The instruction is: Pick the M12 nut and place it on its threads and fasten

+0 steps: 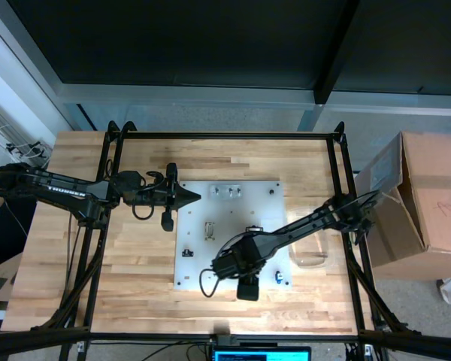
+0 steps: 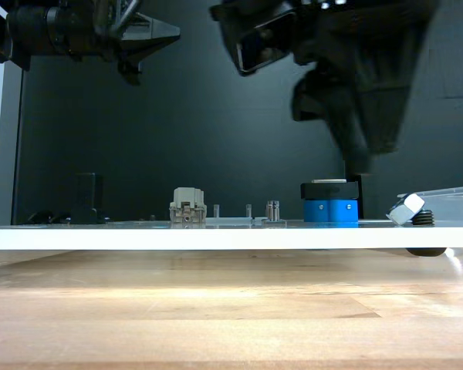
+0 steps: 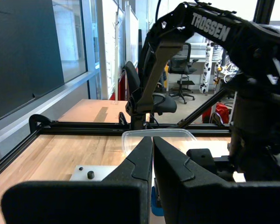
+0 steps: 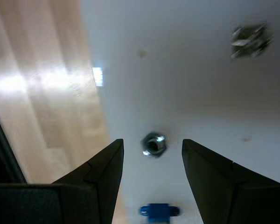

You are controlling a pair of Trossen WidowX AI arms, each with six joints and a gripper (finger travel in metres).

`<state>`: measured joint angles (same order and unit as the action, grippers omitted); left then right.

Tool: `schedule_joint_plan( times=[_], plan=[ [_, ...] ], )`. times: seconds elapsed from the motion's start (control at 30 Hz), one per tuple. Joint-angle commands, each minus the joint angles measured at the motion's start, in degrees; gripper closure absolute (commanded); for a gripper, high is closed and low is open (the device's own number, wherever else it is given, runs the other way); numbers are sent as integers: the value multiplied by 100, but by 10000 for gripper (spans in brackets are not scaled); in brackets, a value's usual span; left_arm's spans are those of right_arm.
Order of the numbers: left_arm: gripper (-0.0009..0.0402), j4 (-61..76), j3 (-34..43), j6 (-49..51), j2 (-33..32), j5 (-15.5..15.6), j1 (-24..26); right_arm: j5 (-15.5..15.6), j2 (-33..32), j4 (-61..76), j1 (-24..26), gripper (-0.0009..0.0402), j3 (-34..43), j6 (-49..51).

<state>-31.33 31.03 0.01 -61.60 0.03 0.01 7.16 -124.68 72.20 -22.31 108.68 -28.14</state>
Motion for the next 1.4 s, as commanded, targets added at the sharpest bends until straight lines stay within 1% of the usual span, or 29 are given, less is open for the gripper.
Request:
schedule_joint_plan(
  times=[0.03, 0.13, 0.2, 0.3, 0.47, 0.8, 0.93, 1.17, 1.4],
  plan=[
    [393, -2, 0, 0, 0, -2, -2, -4, -407, 651, 55, 219, 632, 138],
    [393, -2, 0, 0, 0, 0, 0, 15, -850, 1287, 74, 219, 1207, 339],
    [393, -4, 0, 0, 0, 0, 0, 164, -1130, 1617, 79, 219, 1534, 476],
    [393, 0, 0, 0, 0, 0, 0, 197, -1423, 1821, 81, 219, 1808, 531],
    [393, -2, 0, 0, 0, 0, -2, 352, -1460, 1757, 72, 219, 1644, 527],
    [393, 0, 0, 0, 0, -2, 0, 343, -1460, 1637, 55, 225, 1545, 656],
    [393, -2, 0, 0, 0, -2, 0, 343, -1460, 1633, 52, 245, 1539, 660],
    [393, -2, 0, 0, 0, -2, 0, 350, -1460, 1615, 55, 298, 1502, 664],
    [393, -2, 0, 0, 0, -2, 0, 308, -1423, 1598, 46, 343, 1482, 656]
  ],
)
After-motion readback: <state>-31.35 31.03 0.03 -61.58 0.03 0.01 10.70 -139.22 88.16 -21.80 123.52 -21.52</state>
